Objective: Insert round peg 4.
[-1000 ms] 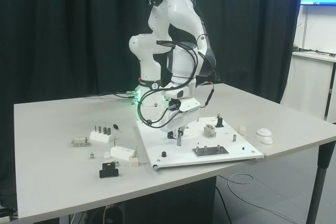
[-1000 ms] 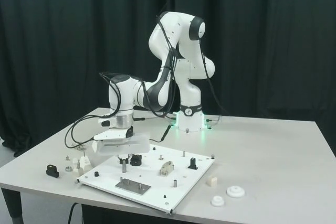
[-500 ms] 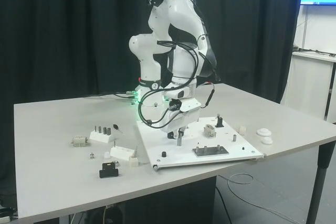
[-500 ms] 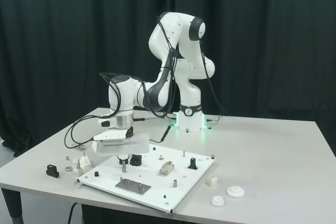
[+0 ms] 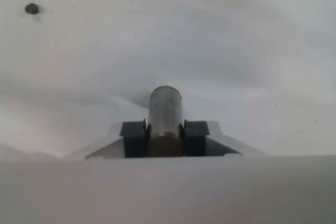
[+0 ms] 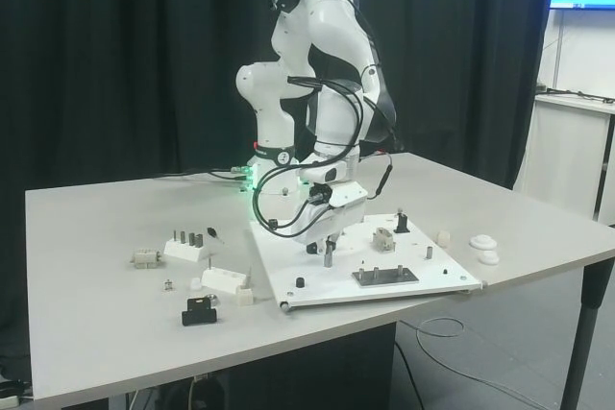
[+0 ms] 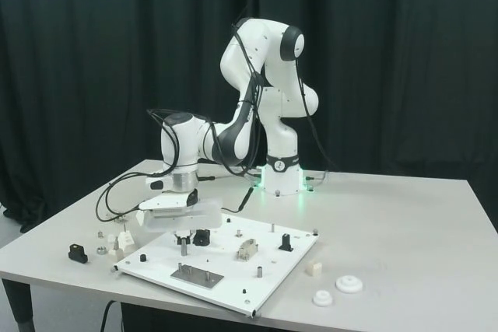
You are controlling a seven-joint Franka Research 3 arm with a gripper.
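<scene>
Insertion step: the end effector [image 5: 165,139] is clamped on the peg [image 5: 165,113], held upright over the white board [image 6: 288,271]. Next, I judge, a straight descent into its hole, at the board's 9 o'clock side.

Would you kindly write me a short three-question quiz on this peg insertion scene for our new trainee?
1. True or false: the gripper holds the round peg between its jaws.
2. Multiple choice: on what does the peg's lower end stand? A) the bare grey table B) the white board C) the black part
3. Fill in: the two white discs lie on the grey table, ____ the board.

Key
1. True: in the wrist view the jaws sit against both sides of the peg.
2. B.
3. Beside (off it).
</scene>
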